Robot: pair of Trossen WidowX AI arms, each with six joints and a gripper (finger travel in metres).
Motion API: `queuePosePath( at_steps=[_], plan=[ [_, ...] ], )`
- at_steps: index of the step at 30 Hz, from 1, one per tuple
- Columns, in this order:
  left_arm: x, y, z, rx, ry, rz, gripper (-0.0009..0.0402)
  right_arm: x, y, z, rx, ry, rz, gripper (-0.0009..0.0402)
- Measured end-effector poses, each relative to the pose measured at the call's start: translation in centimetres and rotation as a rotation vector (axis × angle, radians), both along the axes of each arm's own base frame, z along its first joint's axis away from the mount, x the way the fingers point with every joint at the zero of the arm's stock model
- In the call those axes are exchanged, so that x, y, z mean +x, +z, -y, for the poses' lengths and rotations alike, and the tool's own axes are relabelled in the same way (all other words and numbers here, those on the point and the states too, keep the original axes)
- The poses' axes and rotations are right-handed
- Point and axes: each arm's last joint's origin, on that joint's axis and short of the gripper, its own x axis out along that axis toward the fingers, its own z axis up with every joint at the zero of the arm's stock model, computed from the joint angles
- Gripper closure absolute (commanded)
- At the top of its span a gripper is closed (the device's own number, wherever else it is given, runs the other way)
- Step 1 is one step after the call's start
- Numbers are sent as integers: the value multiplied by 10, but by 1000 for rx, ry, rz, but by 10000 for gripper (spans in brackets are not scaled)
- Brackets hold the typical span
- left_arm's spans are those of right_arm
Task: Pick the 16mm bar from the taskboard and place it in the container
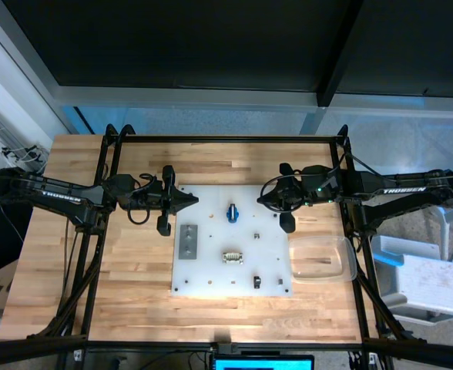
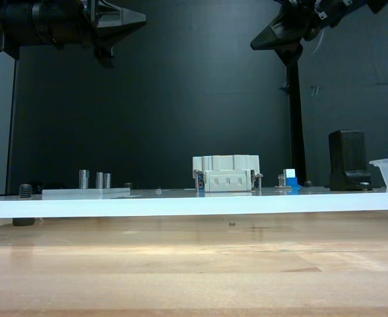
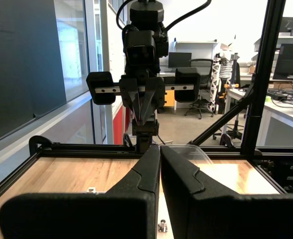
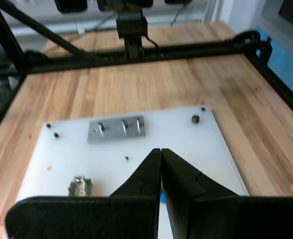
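Wooden table [image 1: 72, 231] bears the taskboard [image 1: 211, 274] mid-frame, with the container [image 1: 323, 260] just beside its lower right. Left gripper [image 3: 160, 147] and right gripper [image 4: 161, 150] hover closed and empty above. The grey block [image 1: 189, 240] holds look-alike pins [image 4: 124, 124], and the 16mm bar [image 4: 101, 128] is likely the thickest, so a wrong pick looks the main risk.

Overhead view: you have even, bright light on the tabletop [image 1: 72, 231]. The white board [image 1: 211, 266] is close to washed out, with short, soft shadows. Low view: black backdrop, and the near wood is out of focus. The left end effector [image 2: 143, 23] and right end effector [image 2: 253, 45] are bare silhouettes high over the board's left and right sides. Wrist views: each pair of fingers, pressed together, is dark and blurred up close. The right wrist view is soft throughout.
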Motion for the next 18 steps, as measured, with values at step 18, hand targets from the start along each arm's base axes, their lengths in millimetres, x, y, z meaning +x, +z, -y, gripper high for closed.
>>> queuePosePath(
  at_steps=[18],
  plan=[
    [0,0,0,0,0,-1,393,33,7,-19,3,55,-371,393]
  ],
)
